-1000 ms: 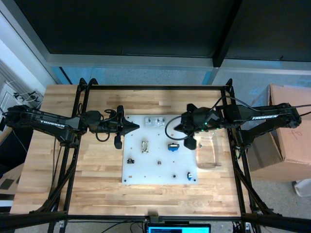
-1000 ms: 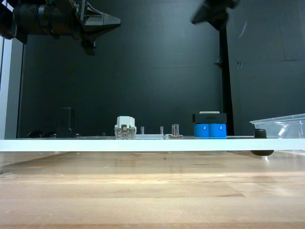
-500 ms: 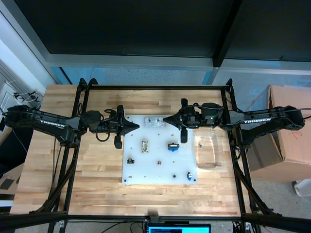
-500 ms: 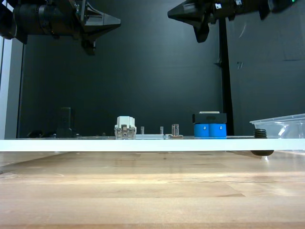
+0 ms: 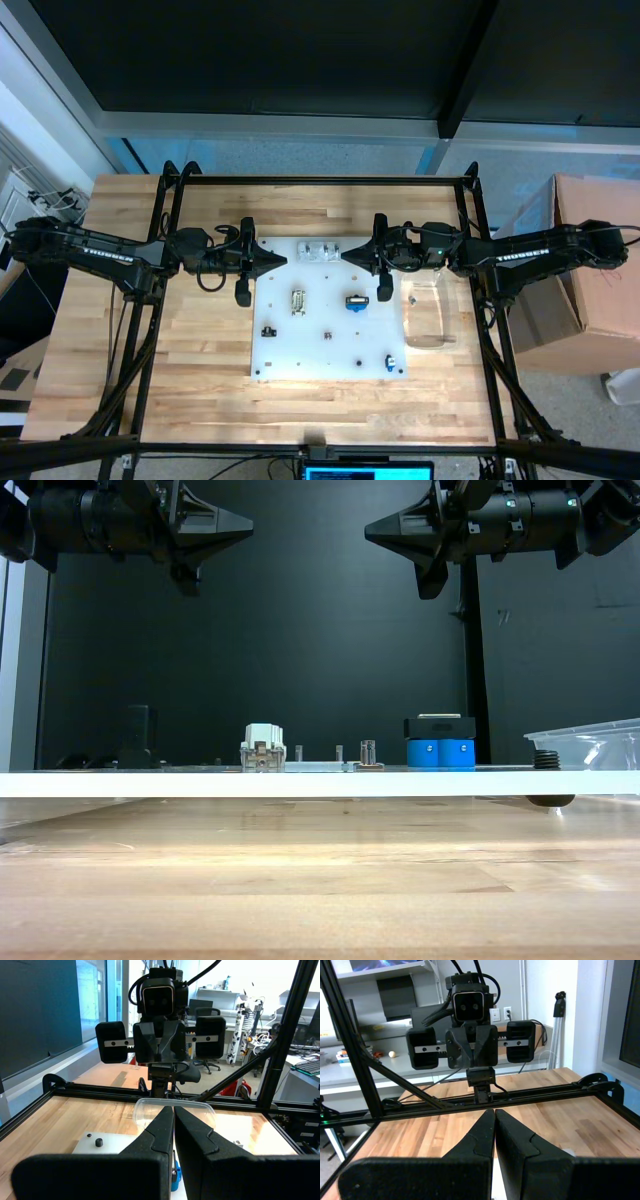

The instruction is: Unfasten the M12 nut and place it in the container

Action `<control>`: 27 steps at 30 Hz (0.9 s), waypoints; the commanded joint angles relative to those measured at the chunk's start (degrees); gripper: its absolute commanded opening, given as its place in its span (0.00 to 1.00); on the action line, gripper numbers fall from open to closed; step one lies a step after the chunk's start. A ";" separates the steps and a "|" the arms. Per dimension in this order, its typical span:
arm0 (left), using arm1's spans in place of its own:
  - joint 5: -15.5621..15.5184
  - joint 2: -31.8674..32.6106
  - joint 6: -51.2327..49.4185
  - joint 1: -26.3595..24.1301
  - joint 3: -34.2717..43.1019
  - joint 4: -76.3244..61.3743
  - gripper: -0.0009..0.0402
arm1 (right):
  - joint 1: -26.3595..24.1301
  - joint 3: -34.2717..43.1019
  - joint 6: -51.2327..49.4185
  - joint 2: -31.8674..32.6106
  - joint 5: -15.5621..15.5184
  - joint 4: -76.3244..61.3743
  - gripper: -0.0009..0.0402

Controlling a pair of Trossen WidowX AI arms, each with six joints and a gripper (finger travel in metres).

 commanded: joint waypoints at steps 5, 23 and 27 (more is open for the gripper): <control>0.02 0.02 0.02 0.02 0.02 0.00 0.02 | 0.11 0.48 -0.79 0.02 -0.61 0.26 0.02; 0.02 0.02 0.02 0.00 0.02 0.00 0.02 | 0.11 0.48 -0.70 0.02 -0.44 -0.79 0.02; 0.02 0.02 0.02 0.00 0.02 0.02 0.02 | 0.13 0.48 -0.70 0.04 -0.44 -2.16 0.02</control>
